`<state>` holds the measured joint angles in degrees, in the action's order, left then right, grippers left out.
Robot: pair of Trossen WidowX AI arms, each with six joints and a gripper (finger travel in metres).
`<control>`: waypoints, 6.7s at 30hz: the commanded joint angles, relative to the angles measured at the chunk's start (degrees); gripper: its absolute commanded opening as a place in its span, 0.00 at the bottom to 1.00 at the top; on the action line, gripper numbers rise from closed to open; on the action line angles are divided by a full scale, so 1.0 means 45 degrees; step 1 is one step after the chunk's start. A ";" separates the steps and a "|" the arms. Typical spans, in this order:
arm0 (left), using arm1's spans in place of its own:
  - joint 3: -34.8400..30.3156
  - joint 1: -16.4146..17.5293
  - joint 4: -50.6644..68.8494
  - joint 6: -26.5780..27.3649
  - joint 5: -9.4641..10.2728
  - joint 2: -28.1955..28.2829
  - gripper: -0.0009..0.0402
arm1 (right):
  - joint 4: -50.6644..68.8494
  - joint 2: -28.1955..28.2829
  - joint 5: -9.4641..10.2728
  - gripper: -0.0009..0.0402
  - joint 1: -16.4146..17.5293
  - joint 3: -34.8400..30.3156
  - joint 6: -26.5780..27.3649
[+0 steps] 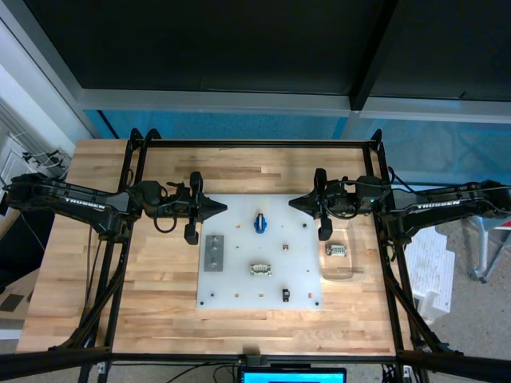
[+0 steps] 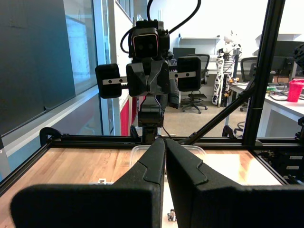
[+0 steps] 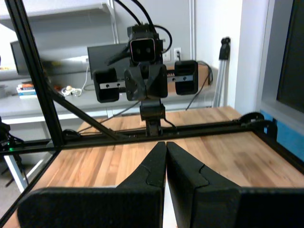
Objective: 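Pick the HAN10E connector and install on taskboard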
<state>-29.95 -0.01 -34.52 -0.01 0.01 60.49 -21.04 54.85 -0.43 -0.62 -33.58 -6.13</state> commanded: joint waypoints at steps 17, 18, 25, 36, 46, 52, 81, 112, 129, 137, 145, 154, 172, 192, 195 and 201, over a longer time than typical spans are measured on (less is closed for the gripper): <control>0.0000 0.0000 0.0000 0.0000 0.0000 0.0000 0.02 | 1.2186 0.0039 0.0000 0.02 0.0053 -0.4260 -0.0034; 0.0000 0.0000 0.0000 0.0000 0.0000 0.0000 0.02 | 1.2701 0.0044 0.0010 0.02 0.0058 -0.4439 -0.0170; 0.0000 0.0005 0.0000 0.0000 0.0000 0.0000 0.02 | 1.5883 0.0330 0.0112 0.02 0.0204 -0.5537 -0.0476; 0.0000 0.0000 0.0000 0.0000 0.0000 0.0000 0.02 | 2.0410 0.1540 0.0112 0.02 0.0321 -0.7087 -0.0248; 0.0000 0.0000 0.0000 0.0000 0.0000 0.0000 0.02 | 2.2012 0.2239 0.0102 0.02 0.0568 -0.7281 -0.0005; 0.0000 0.0000 0.0000 0.0000 0.0000 0.0000 0.02 | 2.2192 0.2346 0.0102 0.02 0.0763 -0.7257 -0.0005; 0.0000 0.0000 0.0000 0.0000 0.0000 0.0000 0.02 | 2.0118 0.3128 -0.0656 0.65 0.3104 -0.4726 -0.2040; 0.0000 0.0005 0.0000 0.0000 0.0000 0.0000 0.02 | 1.6271 0.3866 -0.0670 0.65 0.3827 -0.1676 -0.2200; 0.0000 0.0000 0.0000 0.0000 0.0000 0.0000 0.02 | 1.5115 0.3934 -0.0554 0.63 0.3866 -0.0704 -0.2220; 0.0000 0.0000 0.0000 0.0000 0.0000 0.0000 0.02 | 1.4931 0.3934 -0.0563 0.61 0.3861 -0.0563 -0.2244; 0.0000 0.0000 0.0000 0.0000 0.0000 0.0000 0.02 | 1.4906 0.3934 -0.0559 0.43 0.3861 -0.0554 -0.2229; 0.0000 0.0000 0.0000 0.0000 0.0000 0.0000 0.02 | 1.4984 0.3929 -0.0311 0.22 0.3866 -0.0627 -0.2200; 0.0000 0.0000 0.0000 0.0000 0.0000 0.0000 0.02 | 1.9035 0.3604 -0.0287 0.09 0.3861 -0.4750 -0.2239; 0.0000 0.0000 0.0000 0.0000 0.0000 0.0000 0.02 | 2.0526 0.4799 -0.0233 0.09 0.3857 -0.7174 -0.2574; 0.0000 0.0000 0.0000 0.0000 0.0000 0.0000 0.02 | 2.0516 0.5722 -0.0248 0.09 0.3852 -0.7975 -0.2516; 0.0000 0.0000 0.0000 0.0000 0.0000 0.0000 0.02 | 2.0361 0.7621 -0.0340 0.09 0.3837 -0.9646 -0.2482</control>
<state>-29.93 -0.01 -34.52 0.01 0.03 60.49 70.72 87.57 -1.93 16.64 -75.57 -17.26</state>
